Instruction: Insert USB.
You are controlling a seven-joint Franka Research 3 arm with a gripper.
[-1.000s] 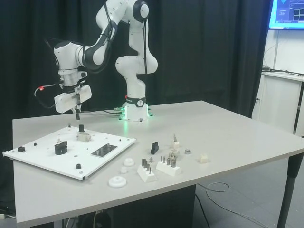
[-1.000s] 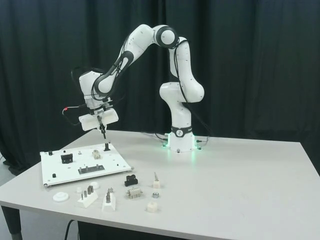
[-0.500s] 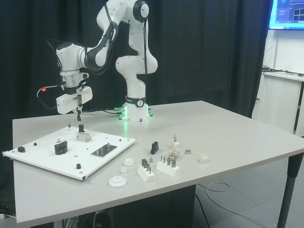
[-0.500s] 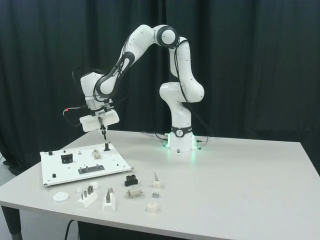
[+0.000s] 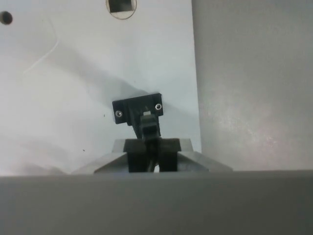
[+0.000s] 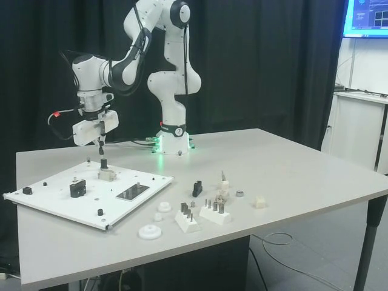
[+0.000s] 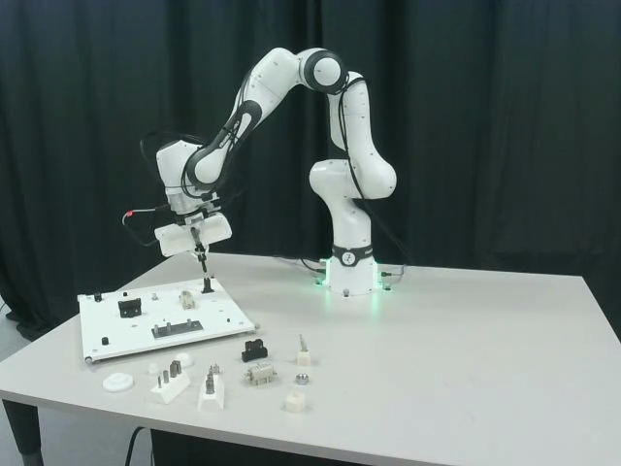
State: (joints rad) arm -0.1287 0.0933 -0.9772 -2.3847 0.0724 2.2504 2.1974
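We hold the gripper (image 6: 101, 147) above the socket (image 6: 103, 163) near the board's (image 6: 60, 203) far edge. Its fingers are closed on the USB (image 5: 148, 128), which hangs clear. Next we must descend straight, keeping plug and socket aligned.

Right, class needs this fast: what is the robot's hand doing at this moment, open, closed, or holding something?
Hand: closed on the black USB plug, hanging above the black socket on the white board.
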